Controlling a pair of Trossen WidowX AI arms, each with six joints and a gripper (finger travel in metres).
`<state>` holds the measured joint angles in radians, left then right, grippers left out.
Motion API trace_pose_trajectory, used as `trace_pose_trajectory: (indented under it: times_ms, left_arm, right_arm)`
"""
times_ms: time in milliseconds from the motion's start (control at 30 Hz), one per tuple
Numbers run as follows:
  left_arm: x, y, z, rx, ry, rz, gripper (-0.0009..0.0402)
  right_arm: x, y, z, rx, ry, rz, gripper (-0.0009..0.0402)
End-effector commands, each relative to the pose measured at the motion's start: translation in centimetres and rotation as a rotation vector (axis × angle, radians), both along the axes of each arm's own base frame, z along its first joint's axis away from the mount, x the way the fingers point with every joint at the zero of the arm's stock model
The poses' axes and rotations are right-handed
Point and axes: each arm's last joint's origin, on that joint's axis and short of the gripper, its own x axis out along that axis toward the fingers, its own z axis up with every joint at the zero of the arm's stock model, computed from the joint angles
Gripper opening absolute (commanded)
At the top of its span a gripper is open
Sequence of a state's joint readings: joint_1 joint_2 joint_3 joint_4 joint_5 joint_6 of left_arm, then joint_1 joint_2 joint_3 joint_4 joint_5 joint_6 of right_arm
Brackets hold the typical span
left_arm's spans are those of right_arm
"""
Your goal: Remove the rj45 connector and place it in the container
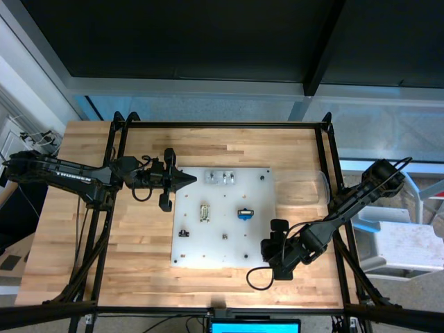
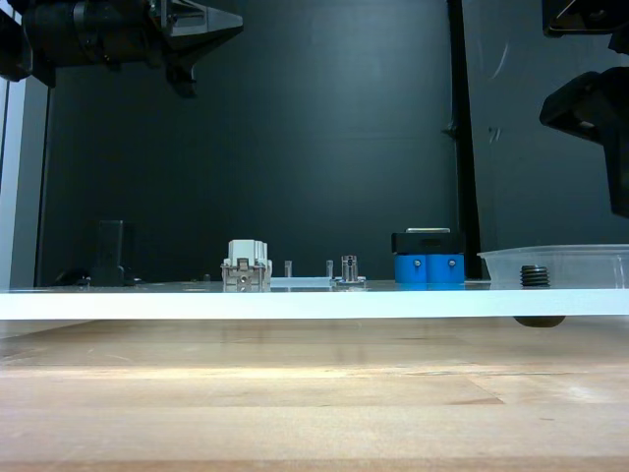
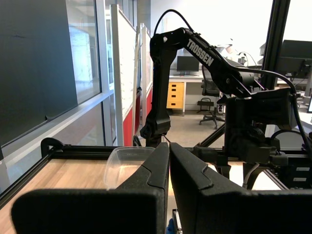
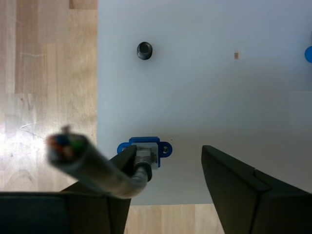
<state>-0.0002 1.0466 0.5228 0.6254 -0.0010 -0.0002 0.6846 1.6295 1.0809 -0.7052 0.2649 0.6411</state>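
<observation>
— Where's the rj45 connector (image 4: 145,155)?
— Seated in its blue mount (image 4: 165,148) by the white board's (image 1: 208,243) corner, lower right of centre in the high view, with a short cable (image 4: 92,168) rising from it.
— The right gripper (image 4: 167,153)?
— Spread wide over it, one finger (image 4: 123,163) just beside the plug, grasping nothing.
— Left gripper (image 1: 191,180)?
— Clenched, empty, centre-left, by the board's edge.
— The container (image 1: 303,187)?
— Right of the board, on the table (image 1: 90,229).

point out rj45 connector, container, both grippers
rj45 connector (image 4: 144,155), right wrist view, plug body
container (image 1: 300,189), high view, floor
left gripper (image 1: 193,180), high view, tips over board (image 1: 208,243) edge
right gripper (image 4: 168,151), right wrist view, gap beside rj45 connector
</observation>
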Motion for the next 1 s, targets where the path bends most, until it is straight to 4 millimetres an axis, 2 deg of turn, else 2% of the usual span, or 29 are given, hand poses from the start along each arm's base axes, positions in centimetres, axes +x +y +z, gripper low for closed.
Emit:
trace_pose_trajectory:
  times_ms: [33, 533, 1000]
  left_arm:
    - [0.01, 0.01, -0.01, 0.0, 0.0, 0.0, 0.0]
    - [0.01, 0.01, -0.01, 0.0, 0.0, 0.0, 0.0]
    - [0.01, 0.0, -0.01, 0.0, 0.0, 0.0, 0.0]
  right_arm:
    - [-0.05, -0.01, 0.01, 0.001, 0.006, 0.002, 0.0153]
    - [-0.07, -0.02, 0.01, 0.0, 0.008, 0.001, 0.0]
    - [0.13, 0.14, 0.13, 0.019, -0.012, -0.004, 0.0]
